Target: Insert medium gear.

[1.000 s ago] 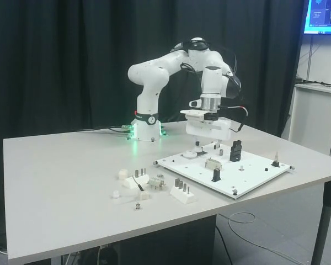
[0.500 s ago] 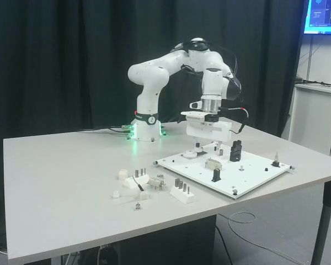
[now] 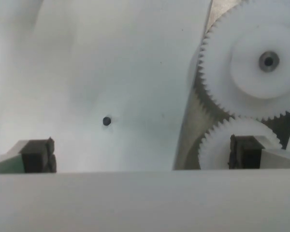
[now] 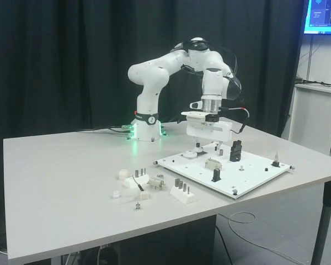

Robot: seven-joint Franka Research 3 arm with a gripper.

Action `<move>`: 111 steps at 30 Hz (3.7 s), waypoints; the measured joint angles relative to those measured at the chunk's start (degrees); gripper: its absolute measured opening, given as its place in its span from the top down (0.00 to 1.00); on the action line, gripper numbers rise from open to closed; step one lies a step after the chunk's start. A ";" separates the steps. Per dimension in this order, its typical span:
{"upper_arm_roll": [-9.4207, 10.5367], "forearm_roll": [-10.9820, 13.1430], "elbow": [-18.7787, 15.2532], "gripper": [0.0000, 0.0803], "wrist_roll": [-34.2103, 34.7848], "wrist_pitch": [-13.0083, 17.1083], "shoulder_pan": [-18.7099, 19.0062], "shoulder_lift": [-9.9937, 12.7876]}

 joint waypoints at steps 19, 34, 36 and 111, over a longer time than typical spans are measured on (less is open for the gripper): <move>0.42 -0.48 -0.19 0.00 -0.49 1.49 0.03 0.00; 0.47 -1.82 -0.41 0.00 -0.49 1.18 0.62 0.00; 0.47 -2.07 -0.47 0.00 -0.48 1.10 0.77 0.00; 1.82 -4.20 -2.22 0.00 -1.88 -4.04 -0.05 0.00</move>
